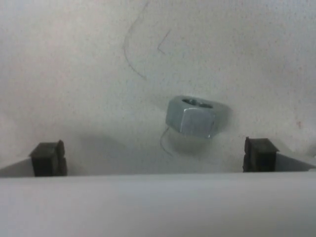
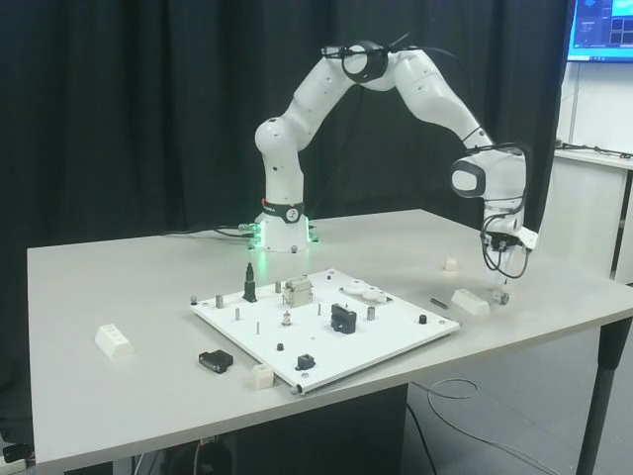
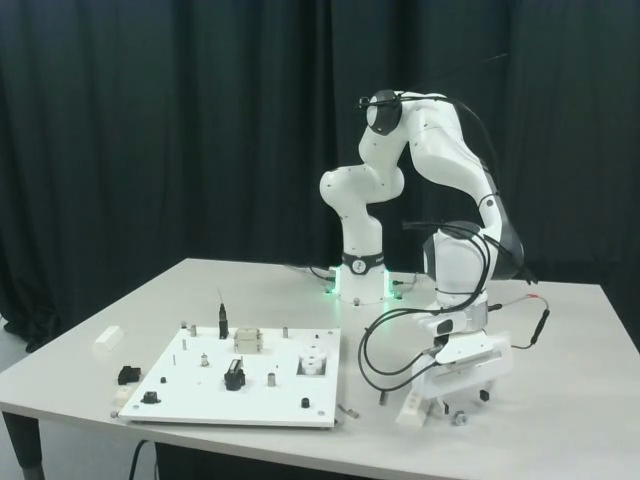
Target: Remove round peg 4.
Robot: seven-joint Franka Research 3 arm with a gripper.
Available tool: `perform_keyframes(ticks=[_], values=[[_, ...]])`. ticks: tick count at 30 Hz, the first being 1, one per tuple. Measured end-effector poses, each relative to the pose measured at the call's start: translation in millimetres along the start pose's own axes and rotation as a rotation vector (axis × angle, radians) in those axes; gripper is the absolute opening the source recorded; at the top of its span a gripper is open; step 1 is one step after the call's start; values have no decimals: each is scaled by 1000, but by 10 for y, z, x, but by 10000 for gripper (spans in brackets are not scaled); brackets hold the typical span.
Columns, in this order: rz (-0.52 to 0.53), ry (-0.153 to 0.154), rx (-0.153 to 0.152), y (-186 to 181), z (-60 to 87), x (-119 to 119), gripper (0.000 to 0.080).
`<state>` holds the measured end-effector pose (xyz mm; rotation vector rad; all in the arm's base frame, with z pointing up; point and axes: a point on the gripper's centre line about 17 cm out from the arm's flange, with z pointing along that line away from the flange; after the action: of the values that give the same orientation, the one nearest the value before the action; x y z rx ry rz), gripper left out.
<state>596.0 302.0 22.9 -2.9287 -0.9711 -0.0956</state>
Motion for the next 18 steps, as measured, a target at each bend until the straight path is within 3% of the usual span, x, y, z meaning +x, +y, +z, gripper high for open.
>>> perform_keyframes(ticks=[18], values=[[26, 15, -1, -6, -61, 71, 800]])
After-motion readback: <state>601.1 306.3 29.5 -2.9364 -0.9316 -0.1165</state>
